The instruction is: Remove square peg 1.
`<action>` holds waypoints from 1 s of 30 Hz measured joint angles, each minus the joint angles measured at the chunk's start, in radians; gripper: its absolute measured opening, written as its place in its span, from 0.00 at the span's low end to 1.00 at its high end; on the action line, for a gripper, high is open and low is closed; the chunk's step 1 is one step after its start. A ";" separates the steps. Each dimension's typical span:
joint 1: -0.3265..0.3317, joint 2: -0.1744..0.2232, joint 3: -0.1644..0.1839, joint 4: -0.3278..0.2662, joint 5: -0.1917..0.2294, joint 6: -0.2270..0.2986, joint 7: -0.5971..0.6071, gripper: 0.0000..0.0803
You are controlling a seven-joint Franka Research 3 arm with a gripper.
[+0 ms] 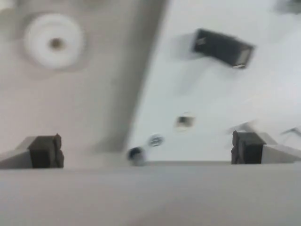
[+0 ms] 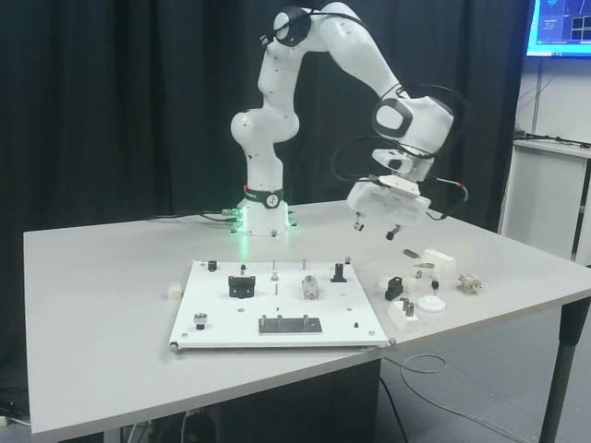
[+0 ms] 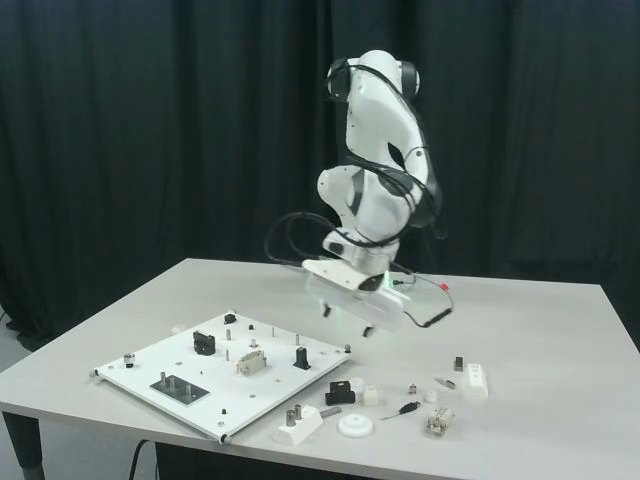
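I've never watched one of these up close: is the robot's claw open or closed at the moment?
Open. In the wrist view the two black fingertips stand far apart with nothing between them, and the gripper hangs above the grey table, holding nothing.

— Where is your arm right now?
— Your white arm [image 2: 277, 101] rises from its base, bends at the top and reaches down and forward, so the wrist [image 3: 372, 225] hangs in the air.
— And your gripper?
— Your gripper [image 2: 377, 228] is held above the table, tilted, touching nothing. In the wrist view its two black fingertips [image 1: 46, 151] stand wide apart, with nothing between them.
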 joint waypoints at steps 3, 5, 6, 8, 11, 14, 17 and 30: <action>-0.045 -0.020 0.008 -0.012 -0.007 0.009 -0.040 1.00; -0.073 -0.033 0.010 -0.021 -0.009 0.017 -0.070 1.00; -0.084 -0.038 0.011 -0.024 -0.009 0.020 -0.083 1.00; -0.111 -0.049 0.011 -0.031 -0.011 0.027 -0.114 1.00; -0.148 -0.064 0.011 -0.043 -0.012 0.038 -0.169 1.00; -0.183 -0.077 0.010 -0.056 -0.012 0.048 -0.237 1.00; -0.217 -0.089 0.010 -0.073 -0.012 0.066 -0.301 1.00; -0.352 -0.132 -0.005 -0.168 -0.012 0.199 -0.516 1.00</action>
